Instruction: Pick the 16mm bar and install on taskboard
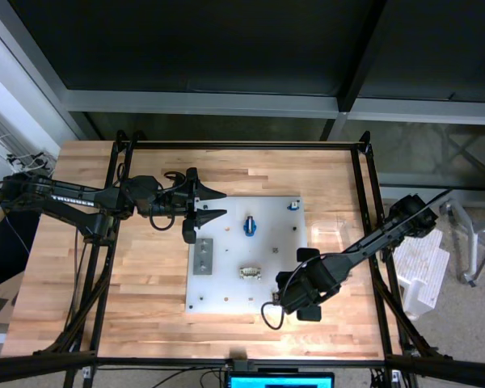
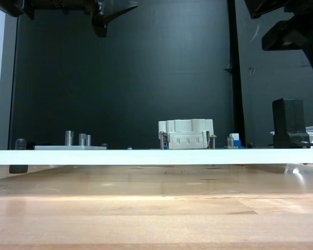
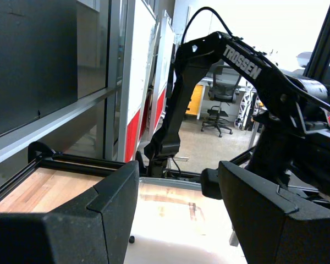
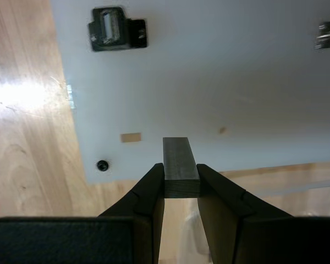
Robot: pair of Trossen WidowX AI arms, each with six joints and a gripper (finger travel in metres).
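Note:
The 16mm bar [image 4: 180, 164] is a short grey square bar, held upright between the fingers of my right gripper [image 4: 181, 179], which is shut on it. It hangs above the near edge of the white taskboard [image 4: 220, 82], clear of any seat. A small tan rectangular opening [image 4: 131, 137] lies in the board just beside it. In the high view my right gripper [image 1: 303, 295] covers the bar at the board's near right corner. My left gripper [image 1: 214, 204] is open and empty, raised over the board's [image 1: 267, 242] far left edge.
On the board are a grey plate with pegs [image 1: 202, 257], a blue part [image 1: 250, 225], a white connector [image 2: 187, 134] and a black socket [image 4: 116, 28]. A black block [image 2: 289, 125] stands at the board's right. Bare wooden table [image 1: 137, 299] surrounds the board.

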